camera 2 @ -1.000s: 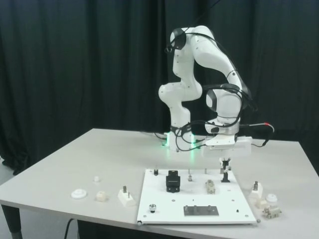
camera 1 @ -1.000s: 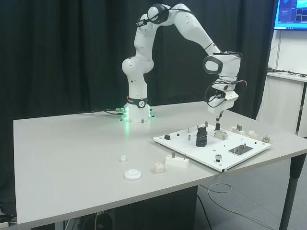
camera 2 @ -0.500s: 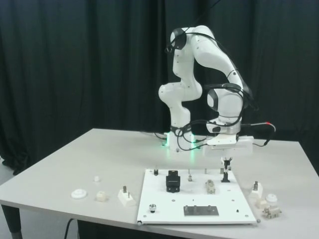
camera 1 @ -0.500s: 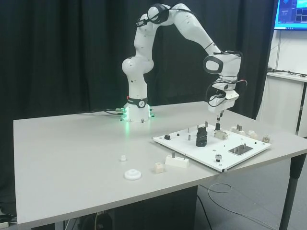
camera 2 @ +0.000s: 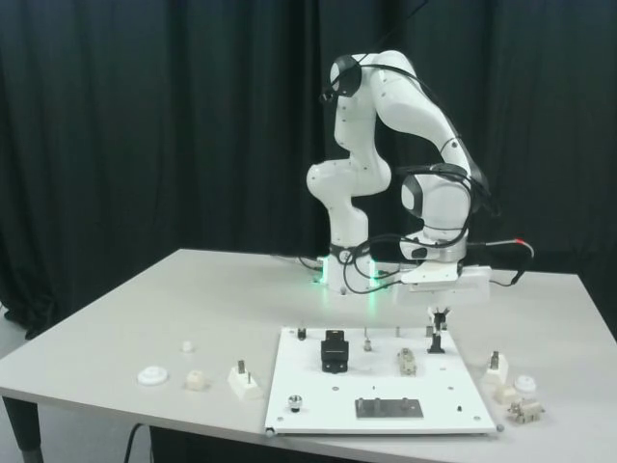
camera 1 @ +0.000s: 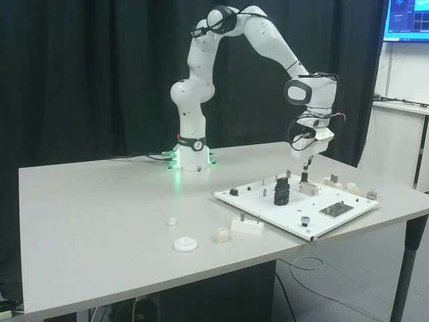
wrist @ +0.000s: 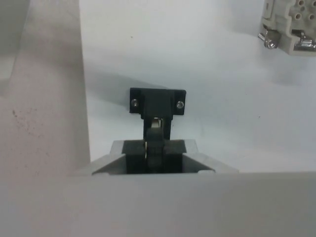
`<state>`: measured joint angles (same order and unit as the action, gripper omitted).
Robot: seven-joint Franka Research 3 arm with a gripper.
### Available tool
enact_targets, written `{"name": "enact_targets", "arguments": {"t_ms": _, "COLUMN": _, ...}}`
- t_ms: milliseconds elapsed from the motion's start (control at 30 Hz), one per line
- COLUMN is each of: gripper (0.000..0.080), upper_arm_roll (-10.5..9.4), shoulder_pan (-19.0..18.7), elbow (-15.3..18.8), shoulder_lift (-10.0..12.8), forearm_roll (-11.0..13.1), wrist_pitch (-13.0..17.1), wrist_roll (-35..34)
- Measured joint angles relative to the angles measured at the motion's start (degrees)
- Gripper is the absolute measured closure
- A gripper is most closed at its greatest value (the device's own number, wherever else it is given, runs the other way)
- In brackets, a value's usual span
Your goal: Insert USB.
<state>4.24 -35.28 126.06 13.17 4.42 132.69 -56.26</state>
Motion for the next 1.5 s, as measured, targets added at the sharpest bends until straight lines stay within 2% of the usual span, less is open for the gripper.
{"name": "enact_targets", "arguments": {"t_ms": 1500, "gripper": 0.0732, "upper_arm_roll": 0.13, "shoulder_pan": -0.2, "elbow": 0.2, "shoulder_lift": 0.0, "forearm_roll": -0.2, "wrist_pitch": 0.1, "wrist_roll": -1.5}}
